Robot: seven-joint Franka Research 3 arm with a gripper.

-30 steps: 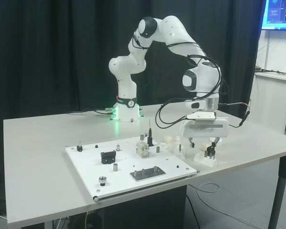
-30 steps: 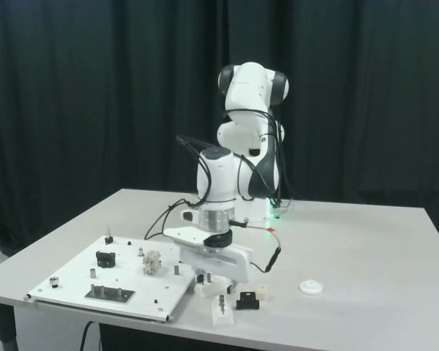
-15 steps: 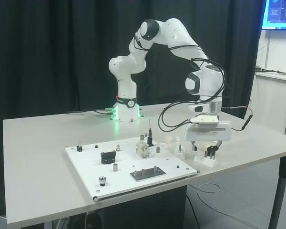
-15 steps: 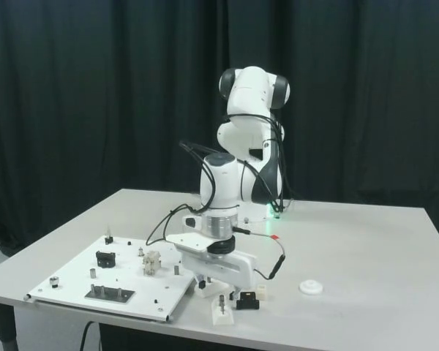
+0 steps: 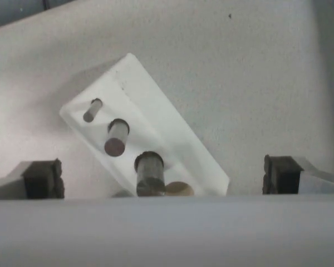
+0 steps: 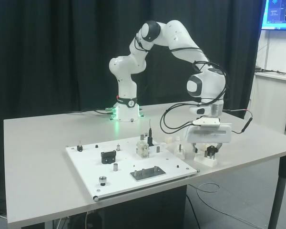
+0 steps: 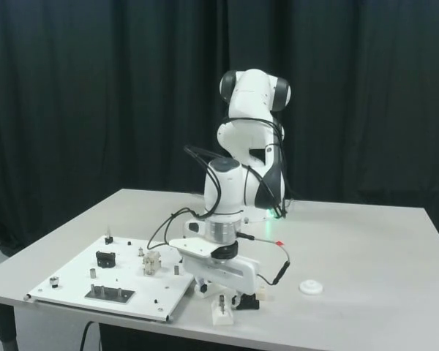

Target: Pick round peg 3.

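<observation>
Wrist view: the gripper point(image 5: 162, 177) hangs over a white peg holder point(image 5: 145, 125) on the grey table point(image 5: 256, 72), fingers point(image 5: 42, 179) spread wide. Three pegs stand in a row; the thickest round peg point(image 5: 150, 173) sits between the fingers, toward seven o'clock of the midpoint, untouched.

Matt plastic, dull metal and glossy shells on a smooth table

The peg holder point(image 5: 156, 139) looks like matt white plastic with a slightly grainy face; the pegs point(image 5: 116, 139) standing in it look like dull grey metal with flat, unpolished ends; the table point(image 6: 38, 138) is smooth matt grey, faintly speckled in the wrist view; the arm point(image 7: 252, 95) has a glossy white plastic shell with black joints; the white board point(image 6: 128, 164) is smooth with a low sheen, and carries a brushed-looking metal plate point(image 6: 147, 173); the black curtain point(image 7: 95, 88) behind is matt cloth hanging in folds.
</observation>
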